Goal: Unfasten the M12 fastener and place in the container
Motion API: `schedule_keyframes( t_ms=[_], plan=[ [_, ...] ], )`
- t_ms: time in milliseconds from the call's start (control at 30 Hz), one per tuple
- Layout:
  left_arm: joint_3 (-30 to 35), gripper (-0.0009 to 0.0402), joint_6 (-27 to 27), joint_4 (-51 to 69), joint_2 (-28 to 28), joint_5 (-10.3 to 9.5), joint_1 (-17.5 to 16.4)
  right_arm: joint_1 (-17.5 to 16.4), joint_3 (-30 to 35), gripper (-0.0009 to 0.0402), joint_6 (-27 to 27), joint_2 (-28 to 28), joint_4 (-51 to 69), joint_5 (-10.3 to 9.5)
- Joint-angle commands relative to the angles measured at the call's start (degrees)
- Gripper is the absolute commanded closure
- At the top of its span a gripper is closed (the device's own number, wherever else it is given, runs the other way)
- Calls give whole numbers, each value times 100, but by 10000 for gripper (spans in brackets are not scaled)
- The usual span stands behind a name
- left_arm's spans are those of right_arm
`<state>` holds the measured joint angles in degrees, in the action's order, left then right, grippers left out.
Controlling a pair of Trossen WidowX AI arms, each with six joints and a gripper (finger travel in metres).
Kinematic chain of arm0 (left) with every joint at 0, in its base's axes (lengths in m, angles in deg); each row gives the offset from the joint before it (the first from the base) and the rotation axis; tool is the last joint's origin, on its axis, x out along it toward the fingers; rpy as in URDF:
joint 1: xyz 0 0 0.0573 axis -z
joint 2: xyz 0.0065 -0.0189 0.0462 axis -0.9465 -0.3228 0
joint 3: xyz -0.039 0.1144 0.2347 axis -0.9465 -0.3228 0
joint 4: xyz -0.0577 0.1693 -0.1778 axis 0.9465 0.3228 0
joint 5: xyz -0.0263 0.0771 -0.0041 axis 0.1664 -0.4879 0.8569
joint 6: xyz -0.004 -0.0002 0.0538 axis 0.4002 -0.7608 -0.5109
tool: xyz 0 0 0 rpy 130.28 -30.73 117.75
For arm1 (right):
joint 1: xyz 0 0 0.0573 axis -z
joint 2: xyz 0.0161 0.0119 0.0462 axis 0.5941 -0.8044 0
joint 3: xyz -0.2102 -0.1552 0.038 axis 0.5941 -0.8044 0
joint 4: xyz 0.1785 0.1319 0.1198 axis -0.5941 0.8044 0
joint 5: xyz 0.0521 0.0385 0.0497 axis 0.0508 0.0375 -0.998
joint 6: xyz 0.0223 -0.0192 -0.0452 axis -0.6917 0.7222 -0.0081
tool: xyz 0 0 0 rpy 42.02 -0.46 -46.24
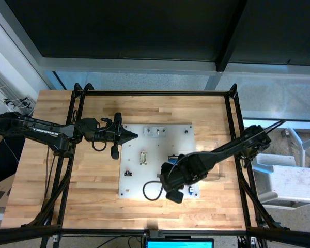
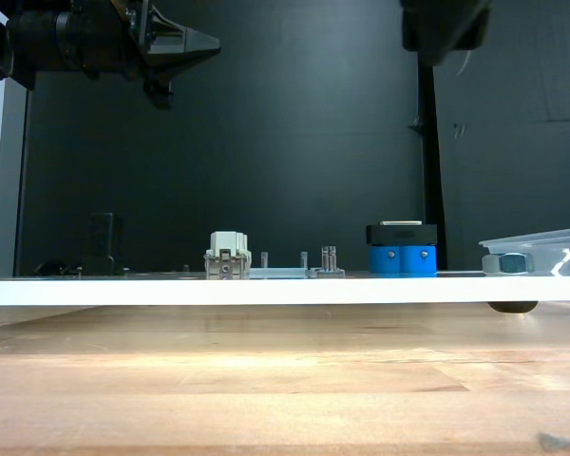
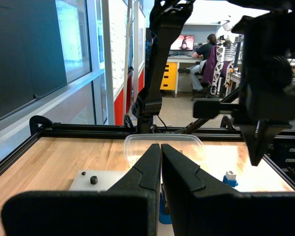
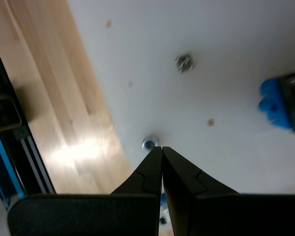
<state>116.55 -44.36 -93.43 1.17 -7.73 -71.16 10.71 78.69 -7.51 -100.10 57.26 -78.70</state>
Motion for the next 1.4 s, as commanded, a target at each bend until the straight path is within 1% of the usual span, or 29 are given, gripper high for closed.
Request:
schedule_keyframes(
  t_ms=[33,100,200,267,367,467,700,800,900,1033,1200,1267,1333,1400],
  plan=[
    [0,393,-2,-2,-2,2,0,-85,129,393,-136,-219,238,-125],
    [0,393,-2,-2,-2,2,-2,-144,157,393,-203,-315,306,-125],
    [0,393,-2,-2,-2,2,-2,-208,155,393,-310,-463,315,-205],
    [0,393,-2,-2,-2,2,0,-240,153,391,-306,-542,326,-210],
    [0,393,-2,0,-2,2,0,-249,155,374,-258,-634,306,-208],
    [0,393,-2,-2,-2,2,0,-260,153,335,-153,-675,310,-203],
    [0,393,-2,-2,-2,2,0,-271,153,220,-109,-933,234,-208],
    [0,393,-2,-2,-2,2,0,-280,151,184,-109,-1021,111,-208],
    [0,393,-2,-2,-2,2,0,-284,107,160,-107,-1038,70,-203],
    [0,393,-2,-2,-2,2,0,-299,-24,148,-118,-1038,-127,-203],
    [0,393,-2,-2,-2,2,-2,-306,-223,151,-133,-1038,-223,-195],
    [0,393,-2,-2,-2,2,0,-306,-280,151,-133,-1038,-278,-144],
    [0,393,-2,-2,-2,2,-2,-308,-317,151,-131,-1038,-278,-39],
    [0,393,-2,-2,-2,2,0,-308,-354,151,-111,-1038,-289,-50]
  ],
)
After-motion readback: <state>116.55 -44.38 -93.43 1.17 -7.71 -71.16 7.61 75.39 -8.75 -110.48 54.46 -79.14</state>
